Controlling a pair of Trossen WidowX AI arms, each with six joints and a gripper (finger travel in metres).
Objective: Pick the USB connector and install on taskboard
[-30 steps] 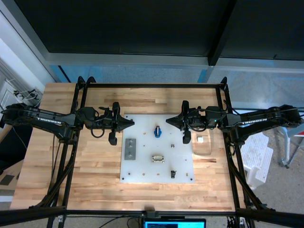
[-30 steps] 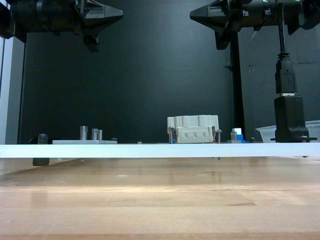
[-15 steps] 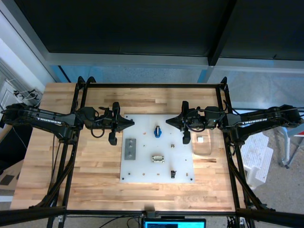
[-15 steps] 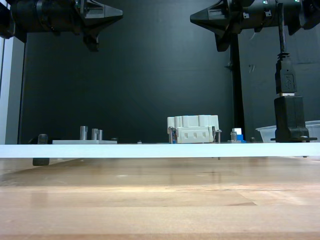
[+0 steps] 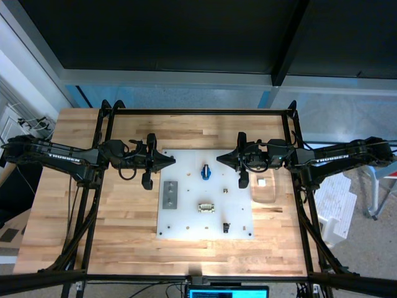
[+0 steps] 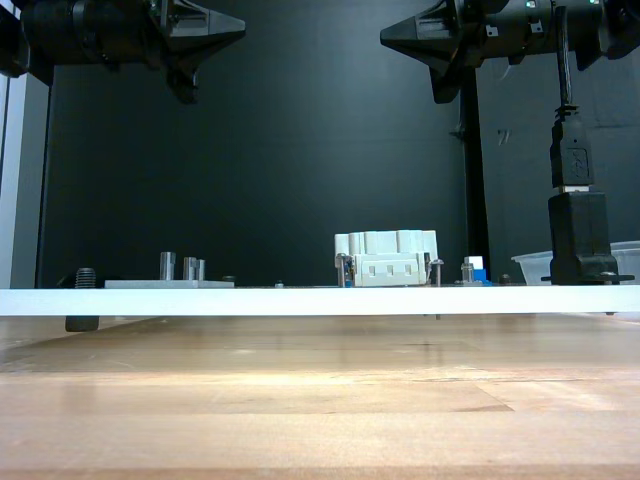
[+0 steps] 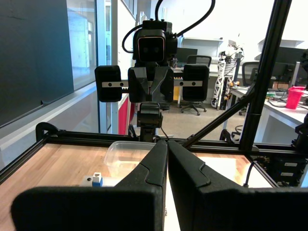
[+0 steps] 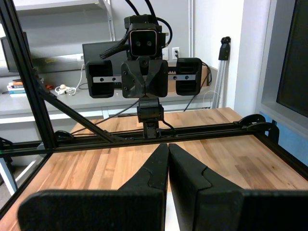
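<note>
In the high view the taskboard (image 5: pixel 186 223) lies at the middle of the table (image 5: pixel 124 239). It bears the metal block (image 5: pixel 169 194) at its left, the multi-pin socket (image 5: pixel 206 207) at its middle and, lower right, the small mount (image 5: pixel 226 227) with the USB connector (image 6: pixel 577 155) upright on it. The left gripper (image 5: pixel 172 160) hangs over the board's upper left corner and the right gripper (image 5: pixel 219 158) over its upper edge right of middle, tips facing each other, while a tub (image 5: pixel 273 198) sits just right of the board.

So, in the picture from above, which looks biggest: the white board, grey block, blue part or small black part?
Largest: white board.
Next: grey block.
Last: blue part and small black part, too alike to rank.
Left gripper and right gripper, both shut, hang above the board's far edge.
</note>
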